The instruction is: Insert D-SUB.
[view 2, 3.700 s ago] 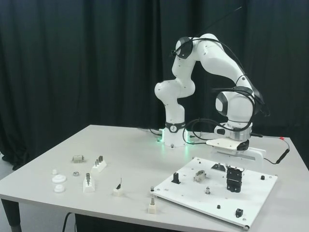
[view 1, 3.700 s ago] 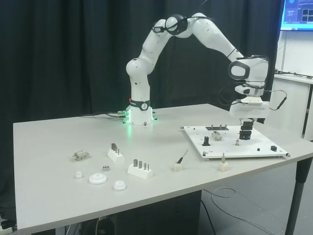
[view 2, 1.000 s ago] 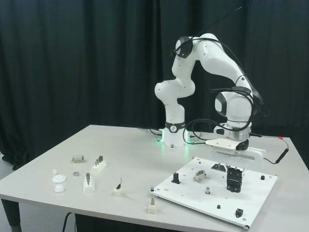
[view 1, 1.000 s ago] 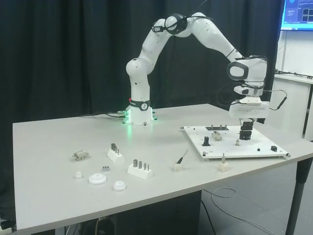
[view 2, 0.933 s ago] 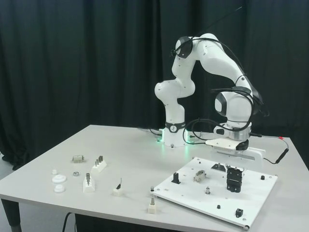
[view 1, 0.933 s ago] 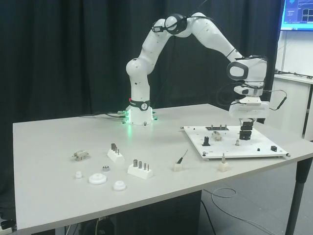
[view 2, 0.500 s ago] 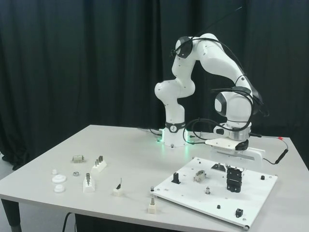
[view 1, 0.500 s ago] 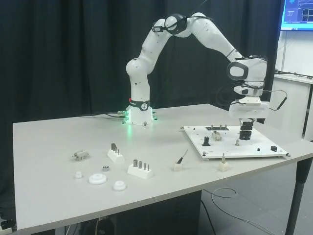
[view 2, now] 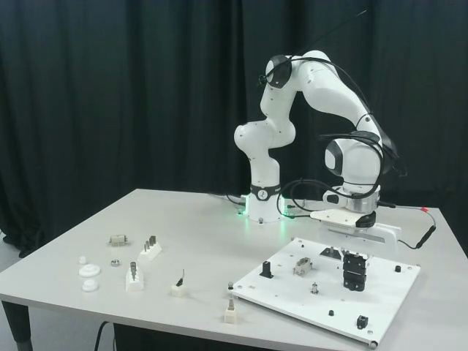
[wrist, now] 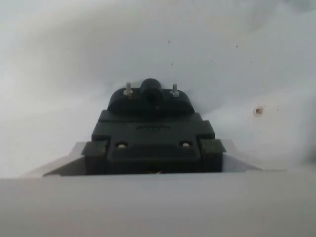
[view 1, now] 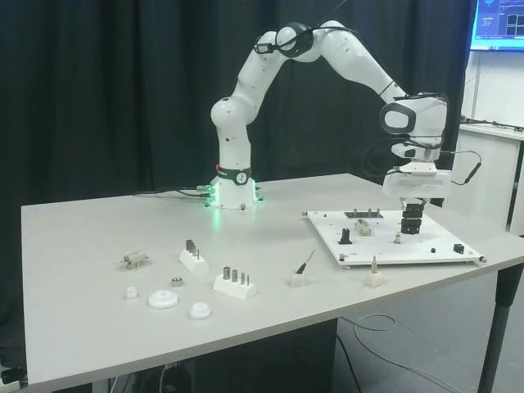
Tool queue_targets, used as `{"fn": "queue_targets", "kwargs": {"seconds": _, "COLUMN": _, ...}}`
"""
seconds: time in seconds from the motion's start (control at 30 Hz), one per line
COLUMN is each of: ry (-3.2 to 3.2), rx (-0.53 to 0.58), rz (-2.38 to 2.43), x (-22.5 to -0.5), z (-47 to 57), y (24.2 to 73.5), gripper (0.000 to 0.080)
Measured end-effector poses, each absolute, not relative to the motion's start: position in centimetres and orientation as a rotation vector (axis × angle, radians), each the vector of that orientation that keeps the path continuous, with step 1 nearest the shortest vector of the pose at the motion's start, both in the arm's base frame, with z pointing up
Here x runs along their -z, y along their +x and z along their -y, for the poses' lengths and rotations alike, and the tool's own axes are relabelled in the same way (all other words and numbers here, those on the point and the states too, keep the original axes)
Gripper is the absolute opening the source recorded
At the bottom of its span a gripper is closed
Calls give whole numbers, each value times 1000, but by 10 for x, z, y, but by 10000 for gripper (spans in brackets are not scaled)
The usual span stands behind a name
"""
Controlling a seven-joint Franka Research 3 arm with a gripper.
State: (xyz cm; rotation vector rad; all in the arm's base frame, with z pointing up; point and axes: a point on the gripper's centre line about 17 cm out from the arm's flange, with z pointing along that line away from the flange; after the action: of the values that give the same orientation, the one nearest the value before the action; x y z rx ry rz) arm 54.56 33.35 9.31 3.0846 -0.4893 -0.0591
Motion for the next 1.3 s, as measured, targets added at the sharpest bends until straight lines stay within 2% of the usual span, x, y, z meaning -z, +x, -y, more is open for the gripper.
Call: {"fn": "queue_targets", "kwargs": {"seconds": 1.3, "ry": 3084, "rx": 52, "rz": 491, "x": -93, "z": -332, "y": 547, "gripper": 387}}
